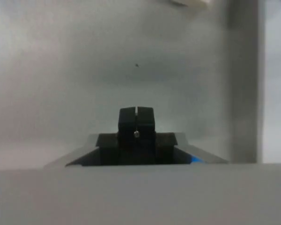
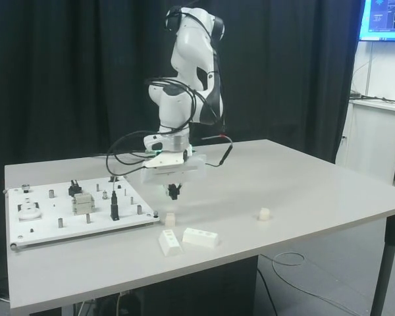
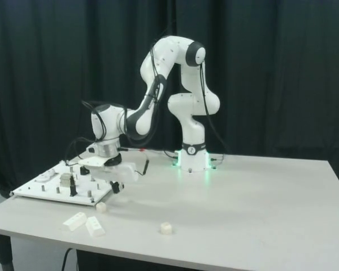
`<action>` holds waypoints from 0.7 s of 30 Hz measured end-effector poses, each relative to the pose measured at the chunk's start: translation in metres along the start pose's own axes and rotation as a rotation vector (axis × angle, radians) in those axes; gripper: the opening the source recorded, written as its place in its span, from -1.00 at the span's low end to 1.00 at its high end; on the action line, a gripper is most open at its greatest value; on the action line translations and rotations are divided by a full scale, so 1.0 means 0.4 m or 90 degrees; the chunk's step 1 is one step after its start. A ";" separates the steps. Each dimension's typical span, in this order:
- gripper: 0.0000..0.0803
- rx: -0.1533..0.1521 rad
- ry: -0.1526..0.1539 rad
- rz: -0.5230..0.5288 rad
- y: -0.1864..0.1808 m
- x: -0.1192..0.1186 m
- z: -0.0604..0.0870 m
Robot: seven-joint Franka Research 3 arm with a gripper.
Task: Place D-SUB.
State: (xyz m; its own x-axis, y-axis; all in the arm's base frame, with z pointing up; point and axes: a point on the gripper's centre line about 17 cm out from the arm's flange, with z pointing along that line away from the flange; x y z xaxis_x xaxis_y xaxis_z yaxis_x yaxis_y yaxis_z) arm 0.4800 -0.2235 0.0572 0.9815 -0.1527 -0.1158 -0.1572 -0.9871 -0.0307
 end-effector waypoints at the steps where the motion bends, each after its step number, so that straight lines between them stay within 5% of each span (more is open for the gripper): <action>1: -0.62 -0.001 0.003 0.000 -0.003 0.002 0.005; 10: -0.62 -0.007 0.027 0.005 -0.027 0.021 0.048; 21: -0.62 -0.012 0.033 0.003 -0.041 0.032 0.076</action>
State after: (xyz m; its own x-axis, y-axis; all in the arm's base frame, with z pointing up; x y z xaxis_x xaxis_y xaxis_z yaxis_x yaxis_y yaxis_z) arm 0.4918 -0.2078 0.0260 0.9851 -0.1597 -0.0638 -0.1607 -0.9869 -0.0114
